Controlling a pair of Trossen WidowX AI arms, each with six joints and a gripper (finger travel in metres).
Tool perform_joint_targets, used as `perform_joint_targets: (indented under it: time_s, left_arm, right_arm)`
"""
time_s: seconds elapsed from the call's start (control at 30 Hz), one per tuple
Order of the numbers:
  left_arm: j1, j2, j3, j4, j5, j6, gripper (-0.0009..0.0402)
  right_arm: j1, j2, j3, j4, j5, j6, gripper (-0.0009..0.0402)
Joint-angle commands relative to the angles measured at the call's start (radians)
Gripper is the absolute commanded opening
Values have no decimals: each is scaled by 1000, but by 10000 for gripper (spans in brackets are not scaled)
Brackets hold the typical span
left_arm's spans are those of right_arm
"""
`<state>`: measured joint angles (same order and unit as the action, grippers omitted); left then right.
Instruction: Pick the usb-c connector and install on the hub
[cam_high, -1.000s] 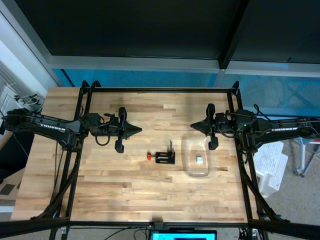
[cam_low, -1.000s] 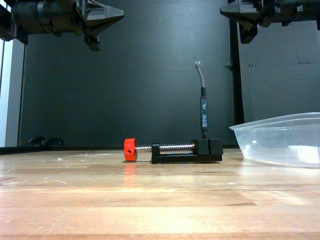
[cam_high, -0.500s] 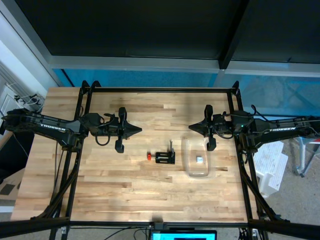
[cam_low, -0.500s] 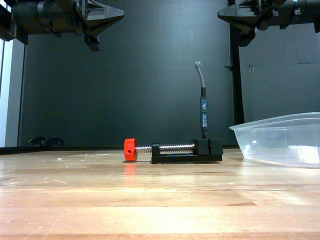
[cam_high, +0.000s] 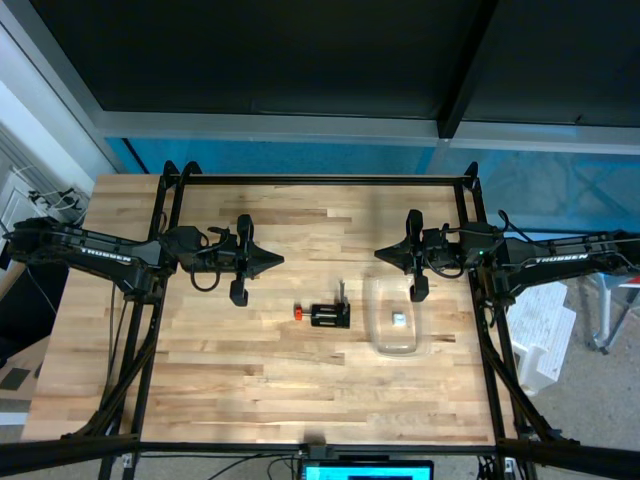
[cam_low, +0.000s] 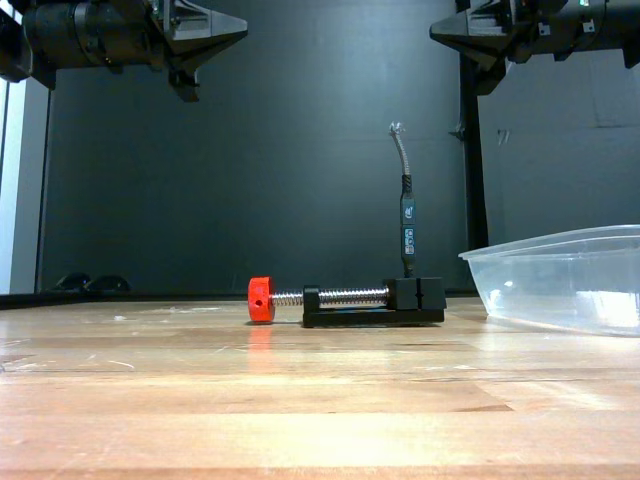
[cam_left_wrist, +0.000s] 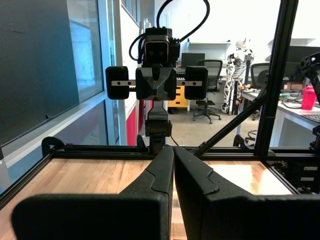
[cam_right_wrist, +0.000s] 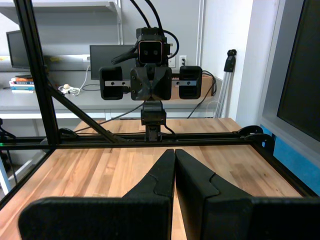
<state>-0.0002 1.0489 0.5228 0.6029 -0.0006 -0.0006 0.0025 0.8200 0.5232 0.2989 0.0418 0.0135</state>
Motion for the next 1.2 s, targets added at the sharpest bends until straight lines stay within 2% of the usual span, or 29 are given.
perform_joint_targets:
  time_s: [0.03, 1.2]
  left_arm:
    - [0, 0, 0, 0, 0, 0, 0]
    - [0, 0, 0, 0, 0, 0, 0]
  right_arm:
    - [0, 1, -8, -1, 2, -1, 0]
    - [0, 1, -8, 36, 0, 3, 0]
